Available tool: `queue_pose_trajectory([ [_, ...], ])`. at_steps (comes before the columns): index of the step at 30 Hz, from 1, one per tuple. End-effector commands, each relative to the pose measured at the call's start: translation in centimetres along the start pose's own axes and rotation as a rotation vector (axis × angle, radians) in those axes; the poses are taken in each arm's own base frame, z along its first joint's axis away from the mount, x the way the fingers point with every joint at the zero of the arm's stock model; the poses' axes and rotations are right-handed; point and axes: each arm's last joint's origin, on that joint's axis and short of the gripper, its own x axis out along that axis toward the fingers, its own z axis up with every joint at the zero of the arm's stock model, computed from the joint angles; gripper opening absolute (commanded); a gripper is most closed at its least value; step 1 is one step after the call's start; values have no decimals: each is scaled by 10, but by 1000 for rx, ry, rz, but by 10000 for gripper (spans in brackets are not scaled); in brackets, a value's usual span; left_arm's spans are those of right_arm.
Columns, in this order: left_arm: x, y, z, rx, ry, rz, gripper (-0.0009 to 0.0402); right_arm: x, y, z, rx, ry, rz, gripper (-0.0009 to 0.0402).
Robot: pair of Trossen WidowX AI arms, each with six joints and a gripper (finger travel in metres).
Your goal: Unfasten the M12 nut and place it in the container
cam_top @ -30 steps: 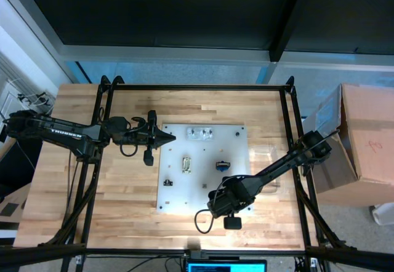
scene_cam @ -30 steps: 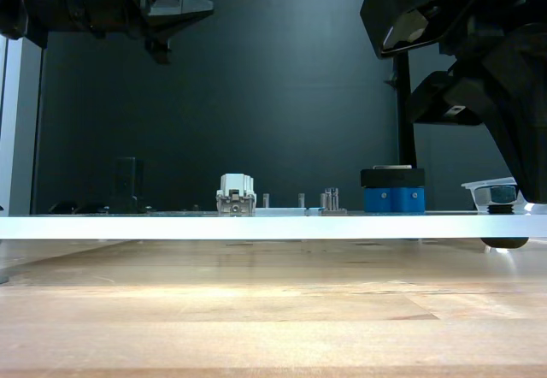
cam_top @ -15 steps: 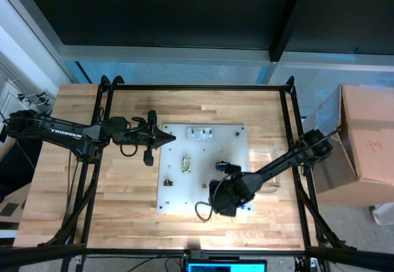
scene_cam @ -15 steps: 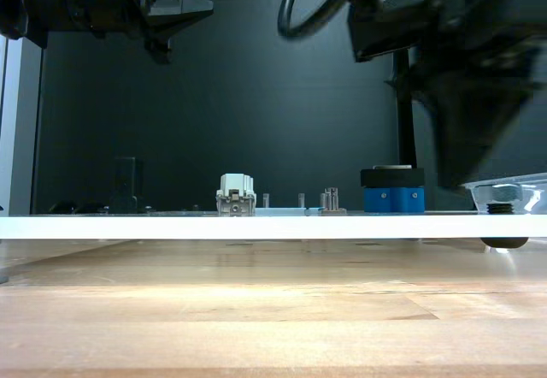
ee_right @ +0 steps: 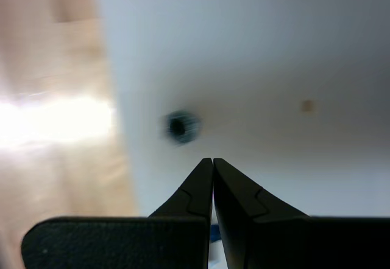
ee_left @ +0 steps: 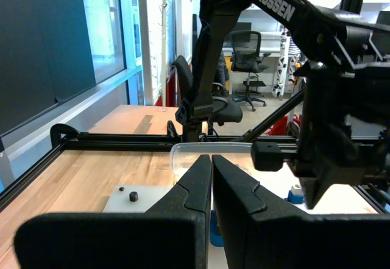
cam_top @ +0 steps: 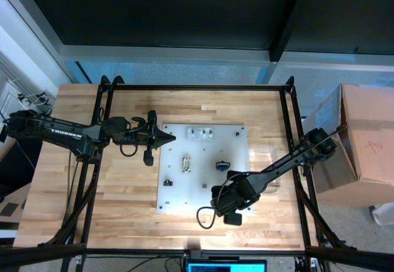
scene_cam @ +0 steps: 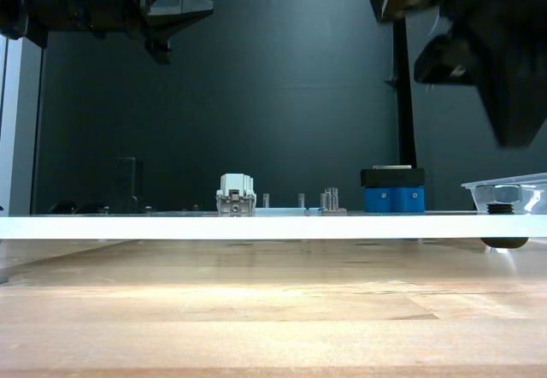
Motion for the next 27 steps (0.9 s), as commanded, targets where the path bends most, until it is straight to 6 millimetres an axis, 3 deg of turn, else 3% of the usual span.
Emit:
queue_pose_trajectory([
  [1, 0, 0, 0, 0, 3, 0, 0, -7, 4, 3, -5, 23, 75, 0],
  [12, 0, 0, 0, 0, 0, 0, 0, -7, 7, 2, -61, 44, 123, 0],
  [19, 0, 0, 0, 0, 0, 0, 0, 23, 9, 2, -103, 60, 116, 0],
  [27, 0, 0, 0, 0, 0, 0, 0, 34, 10, 3, -105, 37, 116, 0],
])
